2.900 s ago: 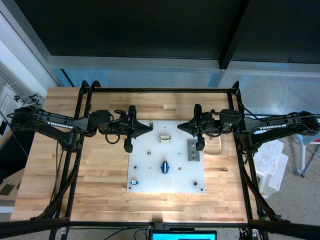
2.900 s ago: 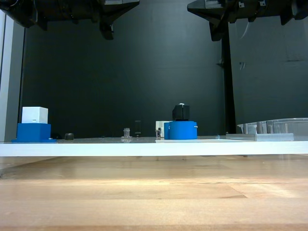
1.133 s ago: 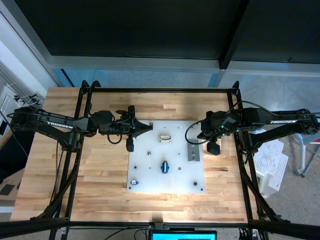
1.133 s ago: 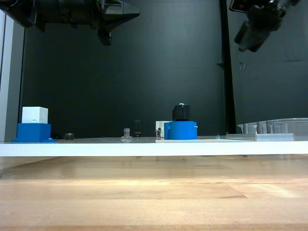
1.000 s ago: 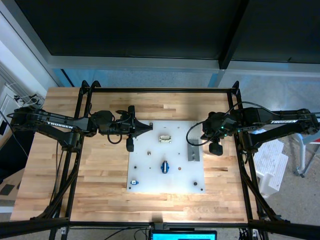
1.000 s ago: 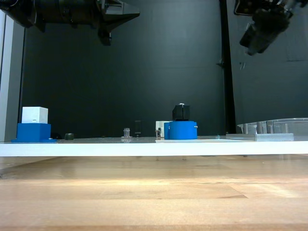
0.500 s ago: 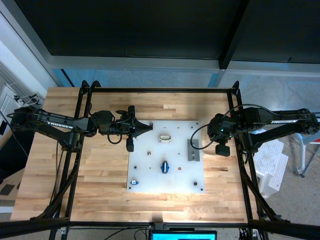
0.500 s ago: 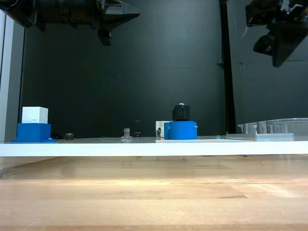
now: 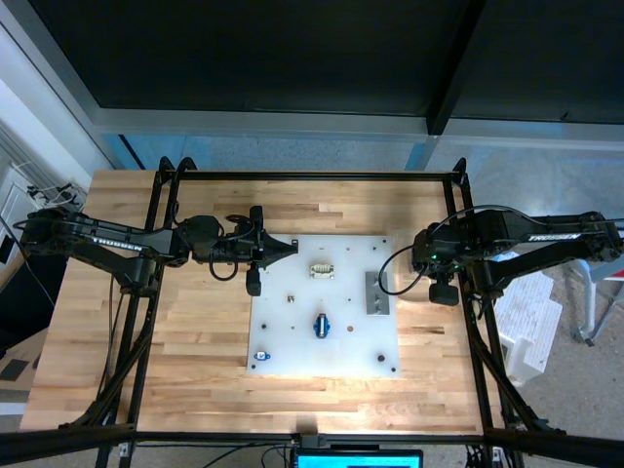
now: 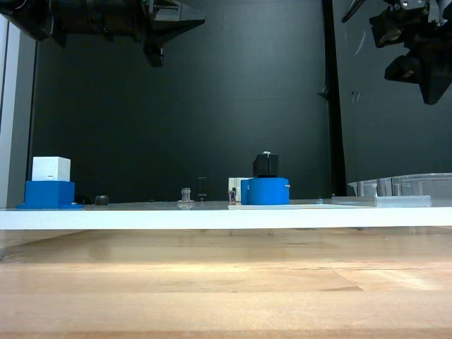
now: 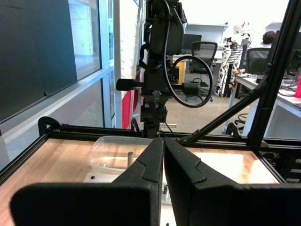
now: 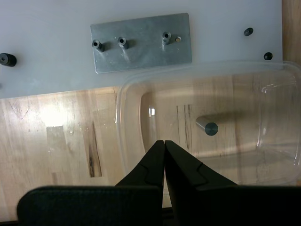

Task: Pick the 16mm cylinder and install on the taskboard

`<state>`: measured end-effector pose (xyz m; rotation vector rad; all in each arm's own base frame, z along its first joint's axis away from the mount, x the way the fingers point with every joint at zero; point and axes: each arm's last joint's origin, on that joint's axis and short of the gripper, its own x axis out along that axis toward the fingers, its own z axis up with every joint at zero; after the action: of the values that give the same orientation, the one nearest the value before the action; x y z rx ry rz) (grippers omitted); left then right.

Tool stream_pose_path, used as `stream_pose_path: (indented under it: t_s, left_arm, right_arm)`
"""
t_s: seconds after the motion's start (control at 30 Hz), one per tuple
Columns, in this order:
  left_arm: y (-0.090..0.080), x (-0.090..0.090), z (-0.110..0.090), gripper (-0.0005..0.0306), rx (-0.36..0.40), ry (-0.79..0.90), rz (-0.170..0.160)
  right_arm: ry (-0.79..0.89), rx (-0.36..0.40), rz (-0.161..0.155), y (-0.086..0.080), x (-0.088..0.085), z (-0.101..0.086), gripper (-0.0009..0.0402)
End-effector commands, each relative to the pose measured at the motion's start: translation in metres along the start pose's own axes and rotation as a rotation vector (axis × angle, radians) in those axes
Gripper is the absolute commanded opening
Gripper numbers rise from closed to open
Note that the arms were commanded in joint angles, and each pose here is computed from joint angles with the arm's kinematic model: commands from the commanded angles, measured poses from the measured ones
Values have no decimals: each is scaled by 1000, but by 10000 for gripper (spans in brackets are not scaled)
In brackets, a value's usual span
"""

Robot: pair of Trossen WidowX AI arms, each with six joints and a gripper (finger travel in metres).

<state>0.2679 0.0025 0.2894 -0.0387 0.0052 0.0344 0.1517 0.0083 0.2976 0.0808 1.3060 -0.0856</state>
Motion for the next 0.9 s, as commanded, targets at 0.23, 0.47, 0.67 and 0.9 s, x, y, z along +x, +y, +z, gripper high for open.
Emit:
stream_pose_path:
  t_s: [0.23,0.47,0.67,0.9]
  left_arm:
    - [0,0,0,1,0,0,0]
    - [0,0,0,1,0,0,0]
    - [0,0,0,1,0,0,0]
    - [0,0,0,1,0,0,0]
  right_arm:
    - [13,-2,-2,1,3,-1,6]
    - [60,-3,-9,1,15,-7,38]
    - [80,-4,-12,1,22,-9,33]
    - [87,-9,-13,1,34,-12,26]
